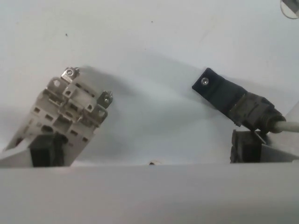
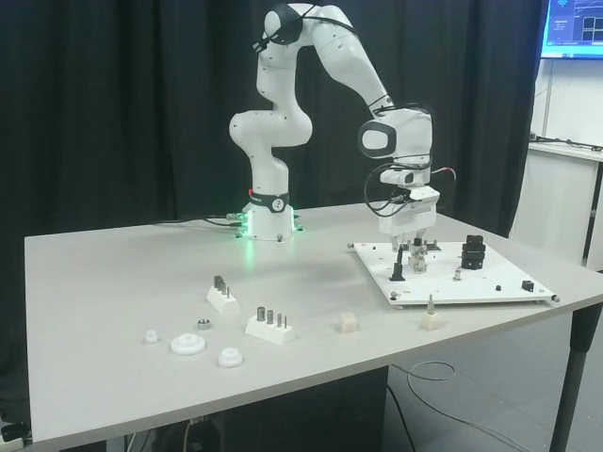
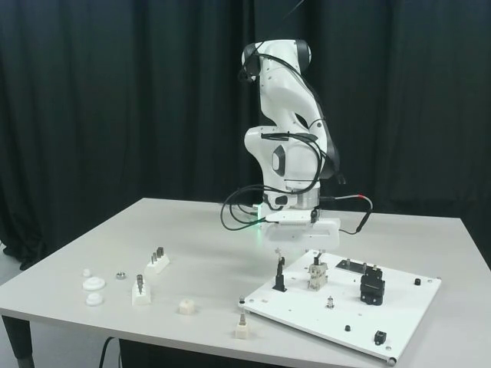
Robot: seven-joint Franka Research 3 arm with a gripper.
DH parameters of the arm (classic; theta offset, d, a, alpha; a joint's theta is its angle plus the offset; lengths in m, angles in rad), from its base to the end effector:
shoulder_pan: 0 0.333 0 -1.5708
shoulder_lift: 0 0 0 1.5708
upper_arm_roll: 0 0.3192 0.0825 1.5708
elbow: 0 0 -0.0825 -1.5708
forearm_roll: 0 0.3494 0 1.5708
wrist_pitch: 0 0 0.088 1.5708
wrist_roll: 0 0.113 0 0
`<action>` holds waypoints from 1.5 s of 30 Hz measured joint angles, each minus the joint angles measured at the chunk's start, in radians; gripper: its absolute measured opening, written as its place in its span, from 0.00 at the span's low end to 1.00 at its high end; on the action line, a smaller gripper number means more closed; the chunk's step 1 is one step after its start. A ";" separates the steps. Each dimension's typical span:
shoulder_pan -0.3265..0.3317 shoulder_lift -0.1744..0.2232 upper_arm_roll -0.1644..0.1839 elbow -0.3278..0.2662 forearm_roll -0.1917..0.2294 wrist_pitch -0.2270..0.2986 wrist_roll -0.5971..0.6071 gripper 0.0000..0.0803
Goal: Insert waterproof.
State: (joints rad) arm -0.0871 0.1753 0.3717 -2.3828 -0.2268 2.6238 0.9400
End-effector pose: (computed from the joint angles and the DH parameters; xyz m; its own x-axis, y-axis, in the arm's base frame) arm 0.4724 0.1435 0.2857 0.8866 -0.4522 0.0973 -0.4521 -0.8916 -0.0245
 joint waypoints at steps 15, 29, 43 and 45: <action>0.000 0.000 0.000 -0.001 0.001 0.000 0.001 1.00; 0.000 -0.003 0.000 -0.001 0.003 -0.011 0.062 1.00; 0.000 -0.004 0.001 -0.001 0.003 -0.017 0.094 1.00; 0.000 -0.004 0.001 -0.001 0.003 -0.018 0.100 1.00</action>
State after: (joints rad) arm -0.0868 0.1715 0.3731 -2.3843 -0.2241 2.6058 1.0397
